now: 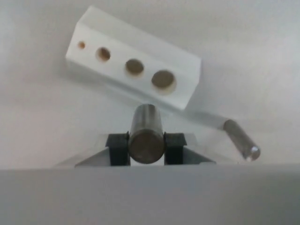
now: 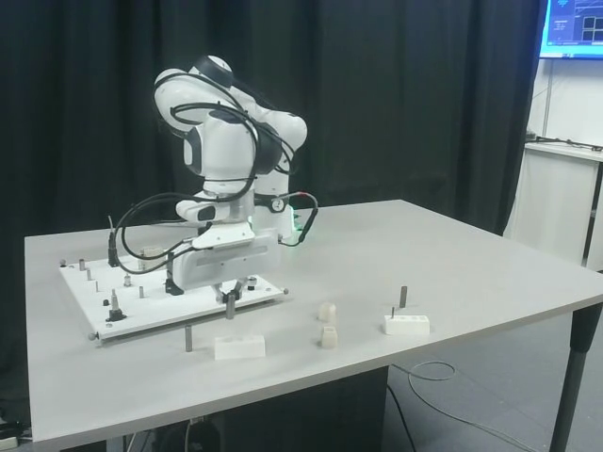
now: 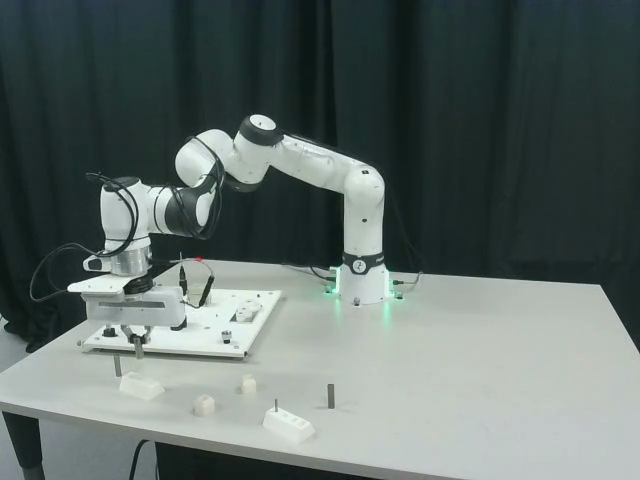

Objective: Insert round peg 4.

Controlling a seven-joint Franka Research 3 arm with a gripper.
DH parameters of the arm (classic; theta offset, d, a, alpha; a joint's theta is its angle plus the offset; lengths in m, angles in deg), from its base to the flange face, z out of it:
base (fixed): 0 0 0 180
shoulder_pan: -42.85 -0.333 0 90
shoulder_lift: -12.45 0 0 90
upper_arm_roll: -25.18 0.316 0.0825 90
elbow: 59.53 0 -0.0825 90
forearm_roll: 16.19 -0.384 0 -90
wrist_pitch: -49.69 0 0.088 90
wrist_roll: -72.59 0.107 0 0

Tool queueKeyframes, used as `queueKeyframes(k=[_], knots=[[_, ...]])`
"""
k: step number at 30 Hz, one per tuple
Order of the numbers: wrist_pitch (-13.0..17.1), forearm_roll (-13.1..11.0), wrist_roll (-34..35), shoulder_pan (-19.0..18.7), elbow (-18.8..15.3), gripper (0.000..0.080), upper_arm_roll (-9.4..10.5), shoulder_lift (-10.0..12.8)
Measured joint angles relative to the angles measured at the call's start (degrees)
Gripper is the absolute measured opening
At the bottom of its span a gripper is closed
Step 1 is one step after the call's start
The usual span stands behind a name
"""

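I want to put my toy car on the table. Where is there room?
Lots of bare table lies between the robot's base and the far edge. It is crowded near the white board, the gripper holding a peg, and the little blocks along the front.

A white board [image 2: 193, 303] of small fixtures lay on the grey table [image 2: 452, 254], directly behind the jaws. A short grey peg [image 2: 188, 337] stood upright just beside them. Two small blocks [image 2: 328, 324] sat near each other, off to one side of the jaws. Farther that way lay a low white block [image 2: 407, 325] with a thin pin, and a dark peg [image 2: 403, 298] stood near it. Well beyond the jaws hung a black curtain [image 2: 424, 94], with a lit screen [image 2: 573, 28] at its far edge.
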Motion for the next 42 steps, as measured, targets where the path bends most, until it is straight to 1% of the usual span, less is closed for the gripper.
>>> queueKeyframes(k=[8, 11, 15, 25, 33, 42], knots=[[-4.0, 0.0, 0.0, 2.3, -2.6, 0.0153, 2.63, 0.2], [-4.9, 0.0, 0.0, 3.7, -4.3, 0.0153, 3.5, 0.6], [-5.2, 0.0, 0.3, 5.8, -7.3, 0.0153, 4.5, 1.3], [-5.2, 0.0, 3.6, 12.4, -16.0, 0.0153, 6.95, 3.4], [-4.5, 0.2, 7.1, 18.2, -22.7, 0.0153, 9.23, 4.9], [-1.5, 1.4, 11.4, 24.7, -29.6, 0.0153, 11.41, 6.5]])
